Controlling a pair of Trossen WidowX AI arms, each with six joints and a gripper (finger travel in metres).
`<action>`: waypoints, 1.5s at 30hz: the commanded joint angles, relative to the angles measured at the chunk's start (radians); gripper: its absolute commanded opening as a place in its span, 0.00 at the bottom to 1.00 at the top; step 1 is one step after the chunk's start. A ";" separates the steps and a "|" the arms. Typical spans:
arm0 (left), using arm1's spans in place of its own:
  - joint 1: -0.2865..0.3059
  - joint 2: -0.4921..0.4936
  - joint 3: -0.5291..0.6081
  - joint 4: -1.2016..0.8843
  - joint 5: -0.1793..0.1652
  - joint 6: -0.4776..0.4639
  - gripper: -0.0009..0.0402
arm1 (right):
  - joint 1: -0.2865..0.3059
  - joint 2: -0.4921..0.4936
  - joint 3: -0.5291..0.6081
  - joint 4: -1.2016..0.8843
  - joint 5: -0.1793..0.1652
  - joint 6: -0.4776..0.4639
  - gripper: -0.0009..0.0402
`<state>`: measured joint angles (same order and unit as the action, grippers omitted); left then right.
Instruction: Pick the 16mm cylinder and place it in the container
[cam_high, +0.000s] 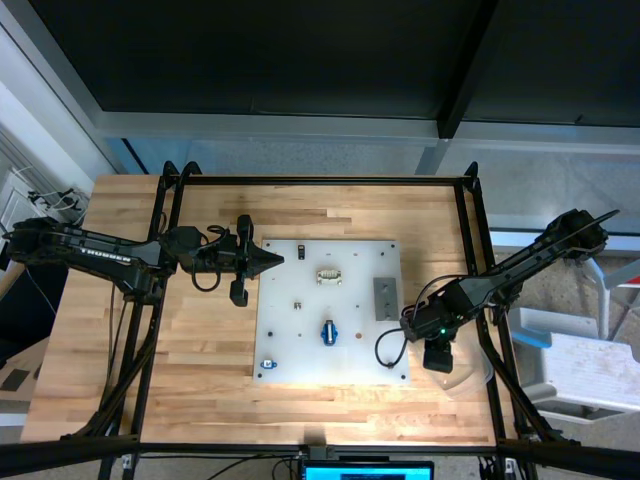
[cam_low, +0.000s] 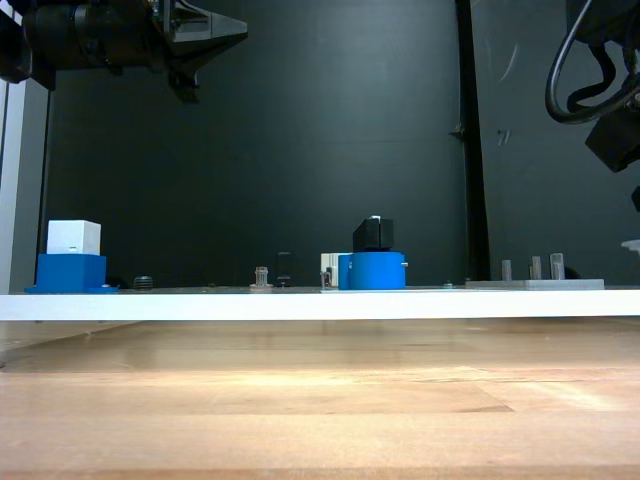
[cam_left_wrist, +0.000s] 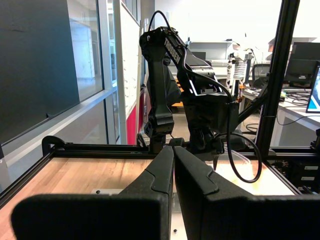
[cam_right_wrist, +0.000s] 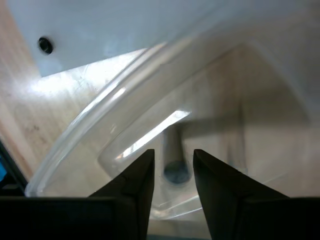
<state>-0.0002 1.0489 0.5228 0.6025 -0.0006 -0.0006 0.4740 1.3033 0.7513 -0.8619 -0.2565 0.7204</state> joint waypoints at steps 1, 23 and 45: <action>0.000 0.000 0.000 0.000 0.000 0.000 0.02 | 0.000 0.000 0.001 -0.001 0.021 0.005 0.35; 0.000 0.000 0.000 0.000 0.000 0.000 0.02 | 0.000 0.000 0.001 0.000 0.024 0.005 0.45; 0.000 0.000 0.000 0.000 0.000 0.000 0.02 | 0.000 0.000 0.001 0.000 0.024 0.005 0.45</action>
<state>-0.0002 1.0489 0.5228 0.6025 -0.0006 -0.0002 0.4740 1.3033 0.7517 -0.8623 -0.2325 0.7261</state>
